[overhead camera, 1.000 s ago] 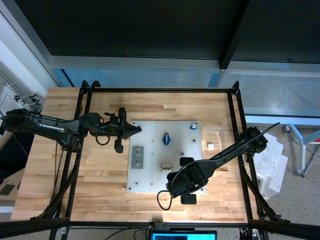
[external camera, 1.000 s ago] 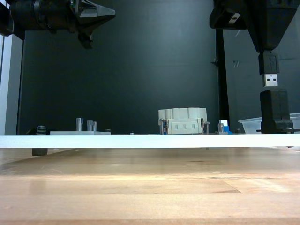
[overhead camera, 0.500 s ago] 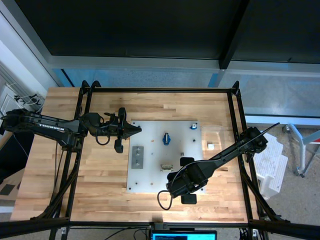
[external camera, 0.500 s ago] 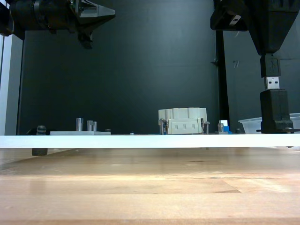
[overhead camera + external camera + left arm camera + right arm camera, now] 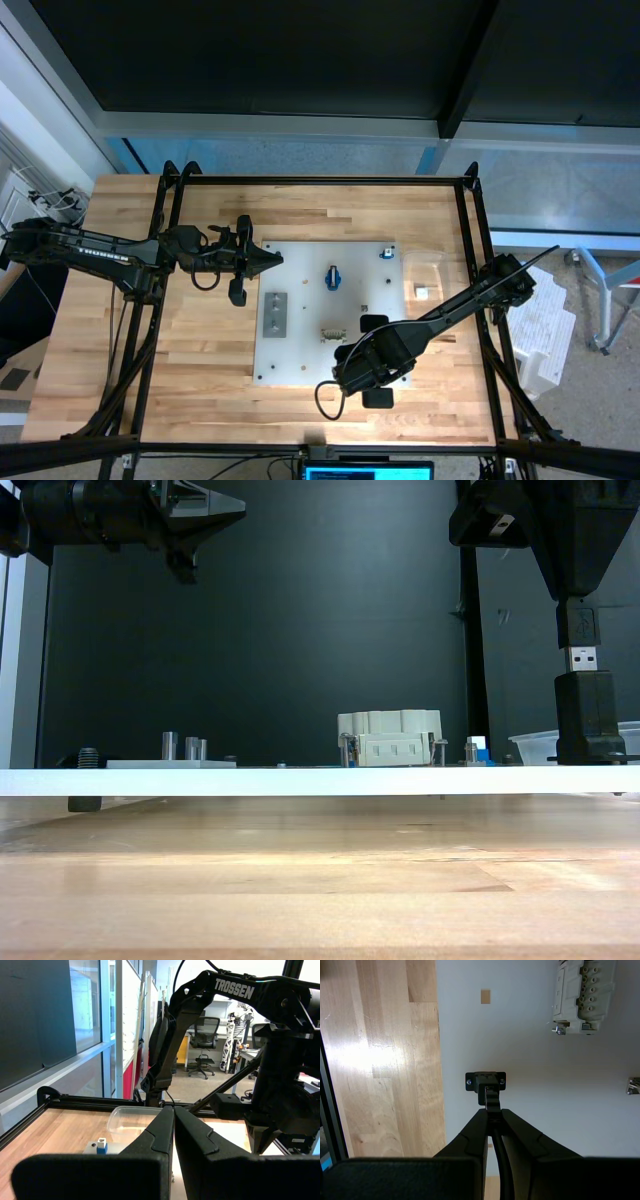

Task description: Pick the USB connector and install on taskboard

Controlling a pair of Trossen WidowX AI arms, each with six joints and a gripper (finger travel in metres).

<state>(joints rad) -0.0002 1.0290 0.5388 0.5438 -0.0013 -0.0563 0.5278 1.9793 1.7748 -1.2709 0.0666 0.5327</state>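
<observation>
USB connector [image 5: 580, 645] in right end effector [image 5: 492, 1112]

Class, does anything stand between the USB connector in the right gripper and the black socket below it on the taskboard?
Nothing visible. The USB connector, held in the right gripper, hangs straight over the black socket on the taskboard, tip at its mouth. The left gripper hovers high, far left.

taskboard [image 5: 300, 350]: white
USB connector [image 5: 582, 645]: black, silver tip
table [image 5: 200, 350]: pale wood grain
knob [image 5: 333, 277]: blue
left gripper [image 5: 270, 258]: black
right gripper [image 5: 491, 1110]: black
</observation>
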